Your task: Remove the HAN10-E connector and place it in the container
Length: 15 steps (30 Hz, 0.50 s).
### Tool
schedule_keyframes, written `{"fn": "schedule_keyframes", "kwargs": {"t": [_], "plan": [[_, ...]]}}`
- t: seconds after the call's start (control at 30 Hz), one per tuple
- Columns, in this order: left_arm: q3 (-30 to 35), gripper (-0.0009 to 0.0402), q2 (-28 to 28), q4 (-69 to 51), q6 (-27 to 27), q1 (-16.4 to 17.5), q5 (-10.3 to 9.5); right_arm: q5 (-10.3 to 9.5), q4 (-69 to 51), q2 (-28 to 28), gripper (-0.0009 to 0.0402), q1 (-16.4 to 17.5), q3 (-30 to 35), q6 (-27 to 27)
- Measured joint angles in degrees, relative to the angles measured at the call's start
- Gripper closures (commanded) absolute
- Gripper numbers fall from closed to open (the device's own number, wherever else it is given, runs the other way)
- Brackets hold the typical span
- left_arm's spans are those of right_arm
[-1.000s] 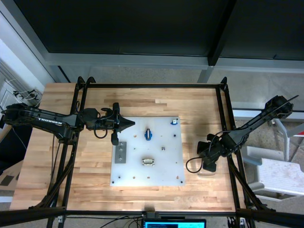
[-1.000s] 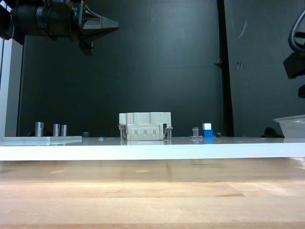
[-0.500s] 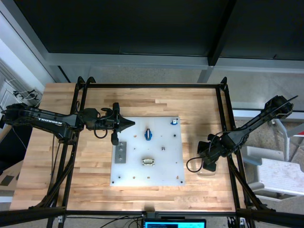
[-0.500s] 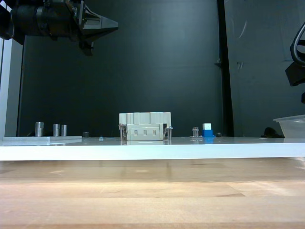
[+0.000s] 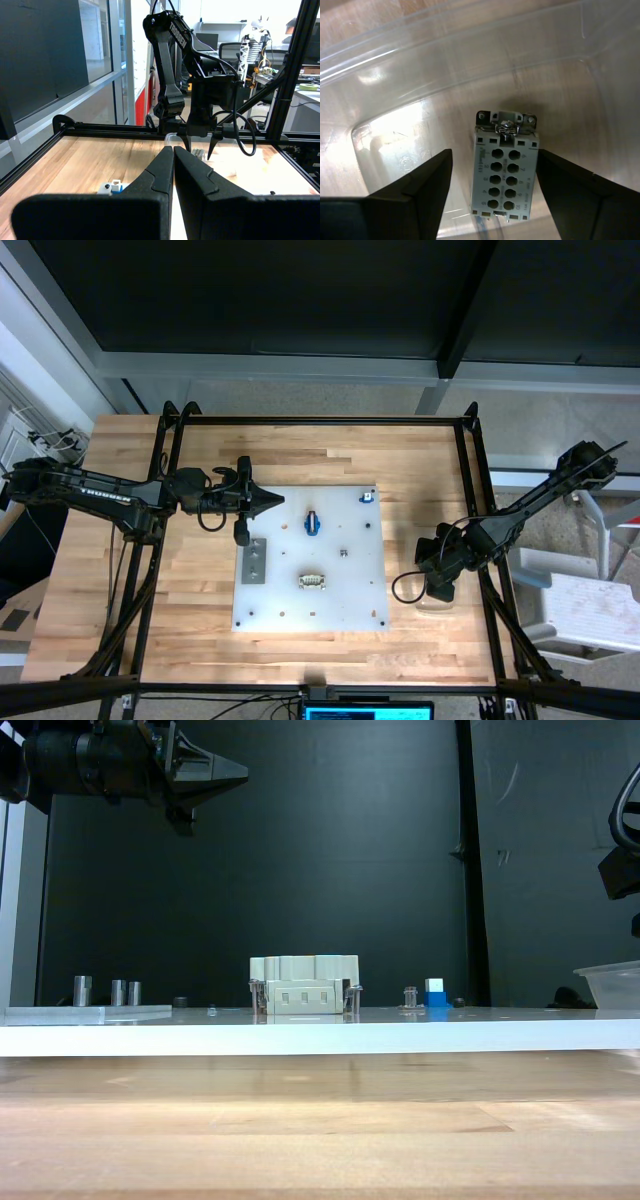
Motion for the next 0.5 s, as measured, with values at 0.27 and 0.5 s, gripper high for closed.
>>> {"fn": "schedule_keyframes", "kwargs": {"t": [0.27,0.5], "plan": [[0.0,0.0393,0.0,0.0,0.0,0.0,0.02,-0.02,-0.1,0.0,0.013,0.0,1.3,0.0],[0.0,0.0393,0.0,0.0,0.0,0.0,0.02,-0.02,-5.6,-0.1,0.013,0.0,5.3,-0.1]]}}
